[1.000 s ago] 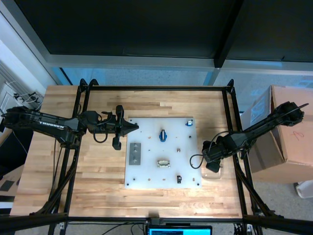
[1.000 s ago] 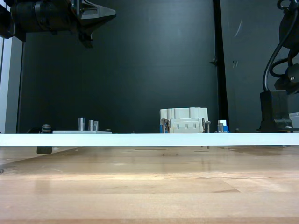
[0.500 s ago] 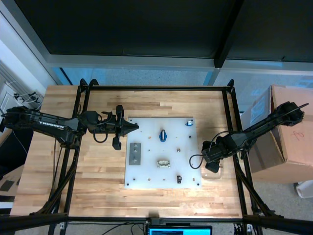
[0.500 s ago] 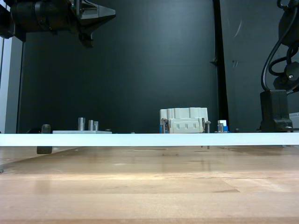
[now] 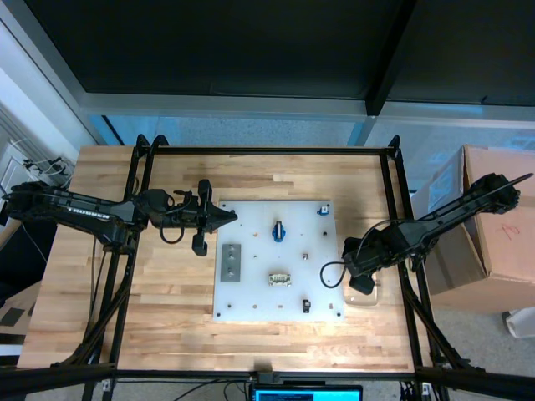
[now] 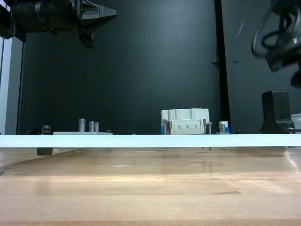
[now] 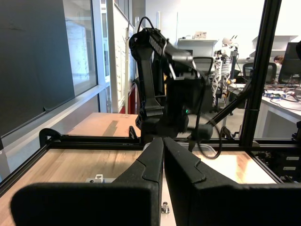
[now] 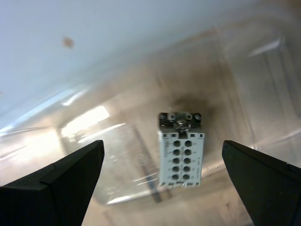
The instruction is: Remove the HAN10E connector from the taskboard and place in the container
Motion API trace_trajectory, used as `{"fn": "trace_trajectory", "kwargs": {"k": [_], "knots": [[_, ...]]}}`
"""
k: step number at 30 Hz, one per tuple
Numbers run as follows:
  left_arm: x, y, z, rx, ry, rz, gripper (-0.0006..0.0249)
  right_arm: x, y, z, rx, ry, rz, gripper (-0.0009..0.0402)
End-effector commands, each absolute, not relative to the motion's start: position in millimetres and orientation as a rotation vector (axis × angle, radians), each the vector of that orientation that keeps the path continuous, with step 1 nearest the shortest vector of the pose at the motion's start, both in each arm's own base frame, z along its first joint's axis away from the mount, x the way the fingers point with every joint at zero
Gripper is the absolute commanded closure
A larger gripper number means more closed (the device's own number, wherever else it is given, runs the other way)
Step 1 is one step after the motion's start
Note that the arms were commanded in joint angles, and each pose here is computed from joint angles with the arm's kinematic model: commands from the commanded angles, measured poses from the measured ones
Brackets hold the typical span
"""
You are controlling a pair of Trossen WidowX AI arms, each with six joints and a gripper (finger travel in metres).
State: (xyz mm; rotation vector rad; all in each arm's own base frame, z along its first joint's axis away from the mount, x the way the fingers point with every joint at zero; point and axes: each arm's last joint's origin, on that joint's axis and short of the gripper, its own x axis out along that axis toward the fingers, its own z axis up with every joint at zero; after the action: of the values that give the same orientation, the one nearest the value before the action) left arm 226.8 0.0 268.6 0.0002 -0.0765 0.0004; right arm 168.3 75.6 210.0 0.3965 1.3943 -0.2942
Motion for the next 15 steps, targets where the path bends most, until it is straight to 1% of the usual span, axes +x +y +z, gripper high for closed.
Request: {"fn": "trace_trajectory", "kwargs": {"k": [1, 4, 6, 11, 13, 15], "knots": [[226.9, 0.1, 268.5, 0.0, -0.076, 0.001, 0.0243, 172, 78, 234, 0.39, 1.387, -0.269, 0.0072], [226.9, 0.0, 268.5, 0.0, -0.076, 0.0, 0.0243, 174, 78, 252, 0.392, 1.376, -0.262, 0.0095], [226.9, 0.1, 268.5, 0.0, -0.076, 0.001, 0.0243, 175, 79, 259, 0.386, 1.368, -0.251, 0.0108], [226.9, 0.0, 268.5, 0.0, -0.076, 0.0, 0.0243, 175, 78, 260, 0.372, 1.366, -0.245, 0.0132], [226.9, 0.0, 268.5, 0.0, -0.076, 0.0, 0.0243, 176, 77, 260, 0.343, 1.329, -0.28, 0.0144], [226.9, 0.0, 268.5, 0.0, -0.076, 0.0, 0.0243, 178, 75, 262, 0.282, 1.256, -0.318, 0.0164]]}}
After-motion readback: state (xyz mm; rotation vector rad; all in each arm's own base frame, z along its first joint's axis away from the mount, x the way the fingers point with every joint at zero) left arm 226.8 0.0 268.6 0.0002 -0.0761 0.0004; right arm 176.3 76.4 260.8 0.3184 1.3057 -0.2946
